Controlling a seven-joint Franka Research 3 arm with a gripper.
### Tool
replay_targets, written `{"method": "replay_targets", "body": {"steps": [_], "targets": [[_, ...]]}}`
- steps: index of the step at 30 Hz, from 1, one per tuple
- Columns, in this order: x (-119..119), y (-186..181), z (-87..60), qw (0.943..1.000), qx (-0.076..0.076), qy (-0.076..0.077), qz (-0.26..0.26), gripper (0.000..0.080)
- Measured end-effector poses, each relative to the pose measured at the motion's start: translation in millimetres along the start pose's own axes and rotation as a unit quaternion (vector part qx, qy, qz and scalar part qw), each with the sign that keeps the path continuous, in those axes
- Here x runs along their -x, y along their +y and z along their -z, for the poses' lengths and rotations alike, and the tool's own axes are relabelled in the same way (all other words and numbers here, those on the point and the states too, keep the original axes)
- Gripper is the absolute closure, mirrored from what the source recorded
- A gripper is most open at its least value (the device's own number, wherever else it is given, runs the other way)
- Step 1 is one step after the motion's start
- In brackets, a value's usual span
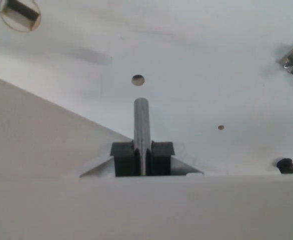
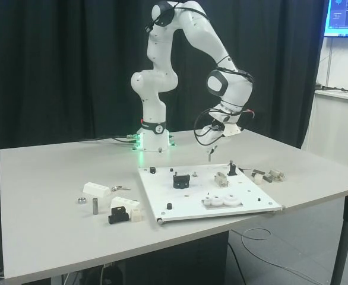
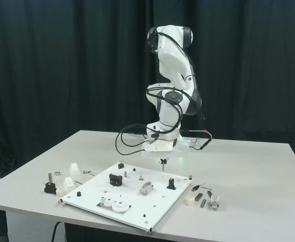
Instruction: Place round peg 2.
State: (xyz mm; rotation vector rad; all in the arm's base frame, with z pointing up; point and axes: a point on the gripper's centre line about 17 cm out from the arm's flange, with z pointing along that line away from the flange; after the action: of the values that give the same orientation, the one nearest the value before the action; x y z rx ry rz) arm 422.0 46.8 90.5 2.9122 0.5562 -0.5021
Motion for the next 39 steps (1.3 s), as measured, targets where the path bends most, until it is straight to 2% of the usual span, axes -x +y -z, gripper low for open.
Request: {"method": "replay_targets", "body": {"steps": [16, 22, 31, 39], "targets": [[-5, -2, 2.0, 1.0, -0.003, 0.008, 0.0, 0.0735], [-9, -18, 3.8, 0.9997, -0.02, 0.014, -0.004, 0.0735], [-20, -66, 13.7, 0.9984, -0.051, 0.024, -0.005, 0.0735], [-29, -111, 25.7, 0.9978, -0.057, 0.033, -0.013, 0.0735]]}}
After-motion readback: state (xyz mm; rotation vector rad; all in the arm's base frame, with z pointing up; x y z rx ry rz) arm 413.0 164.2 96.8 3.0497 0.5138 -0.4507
